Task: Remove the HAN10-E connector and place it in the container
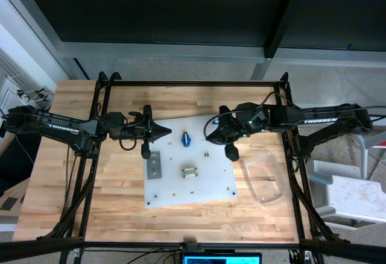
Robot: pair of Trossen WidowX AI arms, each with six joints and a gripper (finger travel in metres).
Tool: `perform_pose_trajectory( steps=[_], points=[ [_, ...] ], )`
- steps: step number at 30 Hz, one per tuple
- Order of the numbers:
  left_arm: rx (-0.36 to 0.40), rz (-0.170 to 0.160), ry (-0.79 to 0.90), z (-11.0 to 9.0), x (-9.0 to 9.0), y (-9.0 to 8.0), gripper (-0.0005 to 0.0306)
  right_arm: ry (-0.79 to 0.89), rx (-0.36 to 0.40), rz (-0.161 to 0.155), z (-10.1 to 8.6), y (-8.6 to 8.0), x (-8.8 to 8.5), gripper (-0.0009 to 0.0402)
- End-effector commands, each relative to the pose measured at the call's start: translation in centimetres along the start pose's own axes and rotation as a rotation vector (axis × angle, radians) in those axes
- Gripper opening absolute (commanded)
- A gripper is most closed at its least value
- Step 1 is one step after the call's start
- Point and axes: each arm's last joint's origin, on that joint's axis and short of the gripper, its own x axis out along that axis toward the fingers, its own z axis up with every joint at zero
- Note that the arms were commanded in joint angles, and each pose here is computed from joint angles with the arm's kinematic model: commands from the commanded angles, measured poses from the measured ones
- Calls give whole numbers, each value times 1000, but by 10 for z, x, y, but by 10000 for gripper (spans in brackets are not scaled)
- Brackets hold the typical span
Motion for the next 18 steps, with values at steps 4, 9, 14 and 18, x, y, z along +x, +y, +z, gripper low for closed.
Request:
perform_pose_trajectory(
  steps=[4, 9, 14, 18],
  points=[
    [0, 0, 0, 0, 0, 0, 0, 168, -62, 12, 22, 7, 13, 0],
    [0, 0, 0, 0, 0, 0, 0, 269, -102, 31, 41, 15, 24, 0],
    [0, 0, 0, 0, 0, 0, 0, 358, -145, 44, 54, 24, 40, 0],
    [0, 0, -1, 0, 0, 0, 0, 429, -157, 48, 59, 29, 55, 0]
  ],
)
